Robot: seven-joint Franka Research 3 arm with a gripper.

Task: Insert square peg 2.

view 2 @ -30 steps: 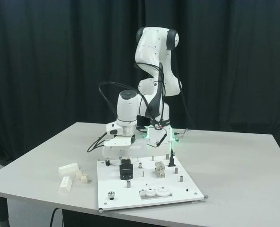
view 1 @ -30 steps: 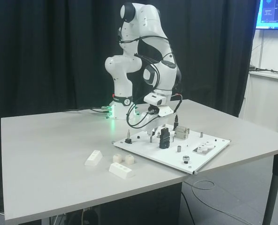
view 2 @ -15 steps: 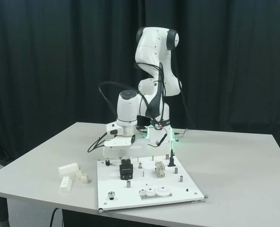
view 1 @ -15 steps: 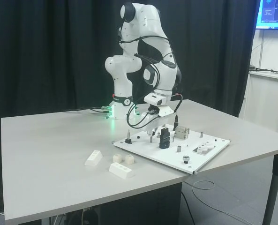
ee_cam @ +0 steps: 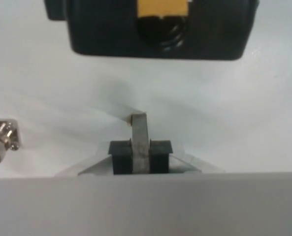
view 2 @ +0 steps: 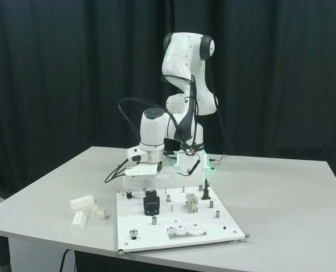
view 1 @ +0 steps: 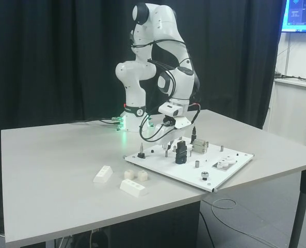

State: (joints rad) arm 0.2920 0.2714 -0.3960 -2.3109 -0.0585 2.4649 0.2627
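Gripper [ee_cam: 140, 156] pinching the square peg [ee_cam: 139, 140], black fingertips [ee_cam: 120, 156] pressed on both sides of the thin grey bar. Peg upright, lower end right at the white board [view 2: 213, 232], toward its far-left part, just behind the black block [view 2: 151, 203]. Looks like insertion underway or nearly seated, hard to tell how deep. Release and retreat not yet done.

Count: one arm, one held peg, one board, four pale blocks [view 2: 81, 202] on the grey table [view 2: 281, 192] left of the board, three white gears [view 2: 184, 230] near the front edge.
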